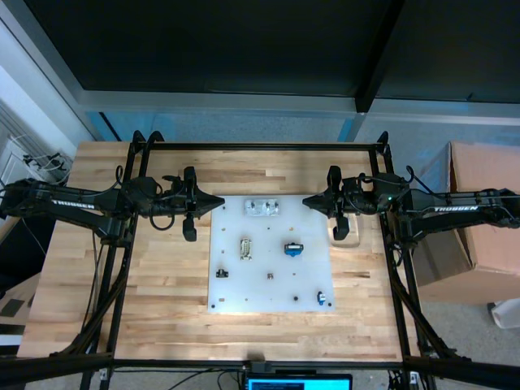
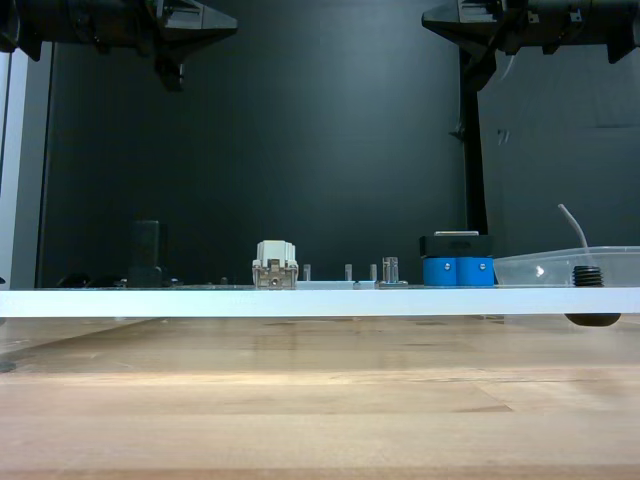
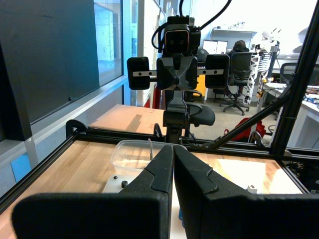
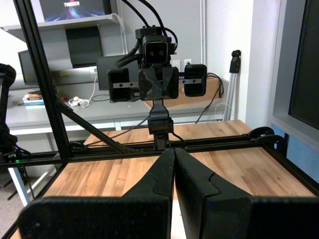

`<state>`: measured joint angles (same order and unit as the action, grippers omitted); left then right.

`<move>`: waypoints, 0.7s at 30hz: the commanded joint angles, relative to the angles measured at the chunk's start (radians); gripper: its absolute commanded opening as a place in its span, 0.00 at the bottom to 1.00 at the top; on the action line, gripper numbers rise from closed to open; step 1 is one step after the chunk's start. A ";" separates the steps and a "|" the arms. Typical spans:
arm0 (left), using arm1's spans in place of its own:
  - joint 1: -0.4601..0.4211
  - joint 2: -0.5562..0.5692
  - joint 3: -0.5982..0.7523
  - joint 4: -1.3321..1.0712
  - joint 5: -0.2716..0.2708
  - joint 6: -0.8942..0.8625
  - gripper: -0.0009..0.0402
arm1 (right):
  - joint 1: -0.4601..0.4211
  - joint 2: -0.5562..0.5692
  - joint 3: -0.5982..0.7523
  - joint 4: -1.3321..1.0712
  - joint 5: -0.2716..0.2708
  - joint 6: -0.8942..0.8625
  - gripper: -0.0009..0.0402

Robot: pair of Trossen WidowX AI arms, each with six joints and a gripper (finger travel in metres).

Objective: Pick the RJ45 connector and install on the taskboard

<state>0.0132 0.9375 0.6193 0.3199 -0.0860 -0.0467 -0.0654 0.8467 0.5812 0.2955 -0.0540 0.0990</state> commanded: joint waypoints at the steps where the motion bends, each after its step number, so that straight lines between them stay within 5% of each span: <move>1: 0.000 0.000 0.000 0.000 0.000 0.000 0.02 | 0.000 0.000 0.000 -0.005 0.001 -0.001 0.02; 10: 0.000 0.000 0.000 0.000 0.000 0.000 0.02 | 0.000 -0.008 0.002 -0.024 -0.032 0.013 0.02; 21: 0.000 0.000 0.000 0.000 0.000 0.000 0.02 | 0.000 -0.048 0.244 -0.821 -0.041 -0.060 0.02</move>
<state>0.0128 0.9379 0.6197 0.3195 -0.0860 -0.0467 -0.0658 0.7990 0.7963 -0.4358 -0.0971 0.0517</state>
